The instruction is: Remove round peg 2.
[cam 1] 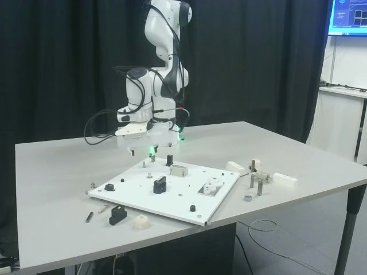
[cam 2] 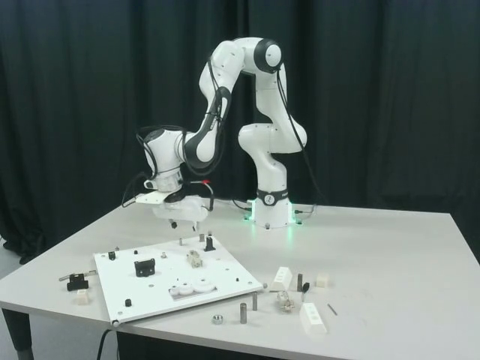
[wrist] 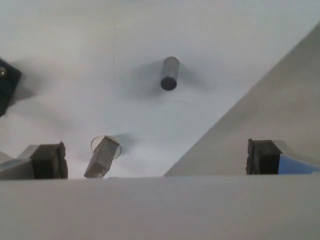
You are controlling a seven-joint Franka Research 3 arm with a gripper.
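Note:
A dark round peg [wrist: 169, 75] stands upright on the white board [wrist: 100, 45], apart from my fingers. A grey square-sided peg [wrist: 102, 159] sits in a ringed hole closer to the left fingertip. My gripper [wrist: 155, 159] is open with nothing between its fingers. In the first room view the gripper [cam 1: 143, 150] hovers a little above the far corner of the board [cam 1: 189, 197], where short pegs [cam 1: 152, 158] stand. The second room view shows the gripper [cam 2: 184, 223] above the same pegs [cam 2: 202, 238].
A black part [wrist: 6, 85] sits on the board near the pegs. The board edge runs close by, with grey table [wrist: 280, 100] beyond it. White gears [cam 1: 213, 183], black blocks [cam 1: 159, 184] and loose white and metal parts [cam 1: 259, 177] lie on and around the board.

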